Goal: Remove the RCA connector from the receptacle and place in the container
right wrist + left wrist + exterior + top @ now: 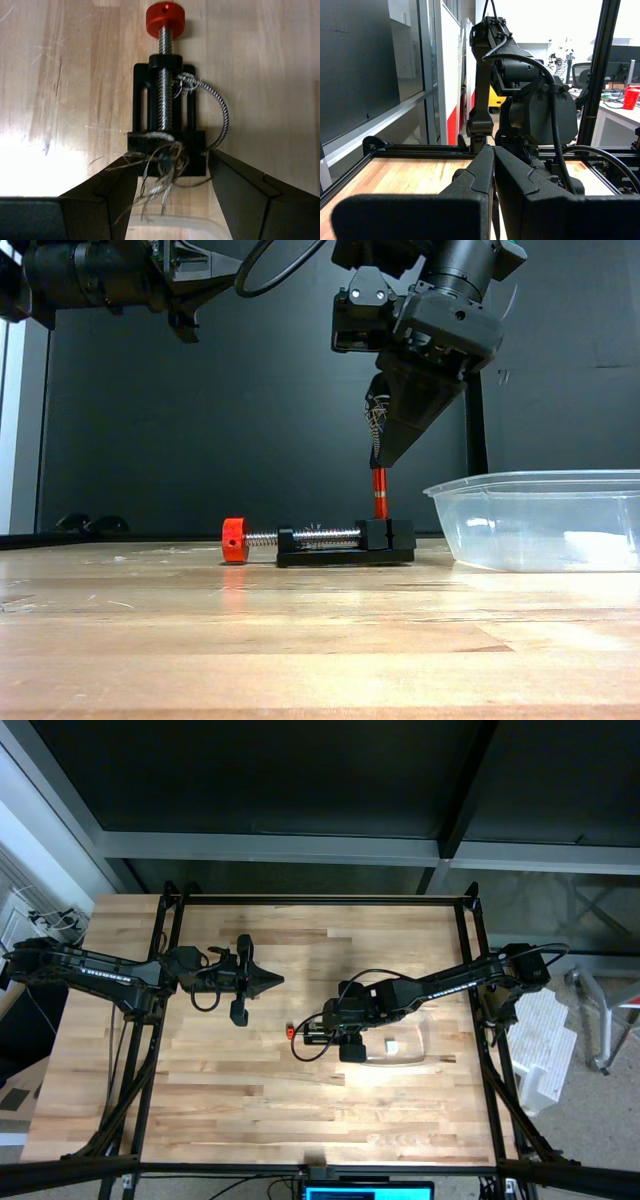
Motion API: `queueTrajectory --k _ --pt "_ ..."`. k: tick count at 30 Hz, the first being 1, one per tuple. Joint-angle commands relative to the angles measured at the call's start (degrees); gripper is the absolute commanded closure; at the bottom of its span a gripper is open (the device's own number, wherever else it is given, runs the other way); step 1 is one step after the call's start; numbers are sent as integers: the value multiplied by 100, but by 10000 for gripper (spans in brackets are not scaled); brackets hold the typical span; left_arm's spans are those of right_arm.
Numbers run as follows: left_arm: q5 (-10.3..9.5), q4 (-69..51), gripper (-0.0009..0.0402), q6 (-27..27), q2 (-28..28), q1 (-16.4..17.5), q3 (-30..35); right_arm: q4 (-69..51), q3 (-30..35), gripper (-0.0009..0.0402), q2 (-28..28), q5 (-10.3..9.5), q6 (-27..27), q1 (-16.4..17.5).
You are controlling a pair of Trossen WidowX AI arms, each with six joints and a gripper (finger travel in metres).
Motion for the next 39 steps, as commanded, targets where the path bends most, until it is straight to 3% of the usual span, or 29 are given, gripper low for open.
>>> queueTrajectory --k 1,17,39 --pt "0 0 393 0 0 0 0 52 -22 201 -2 7 -52 -4" --pt "2 0 393 0 0 0 0 155 -44 206 271 2 -118 -28" --pt "2 0 393 0 0 2 0 164 -44 331 229 -2 -214 -28"
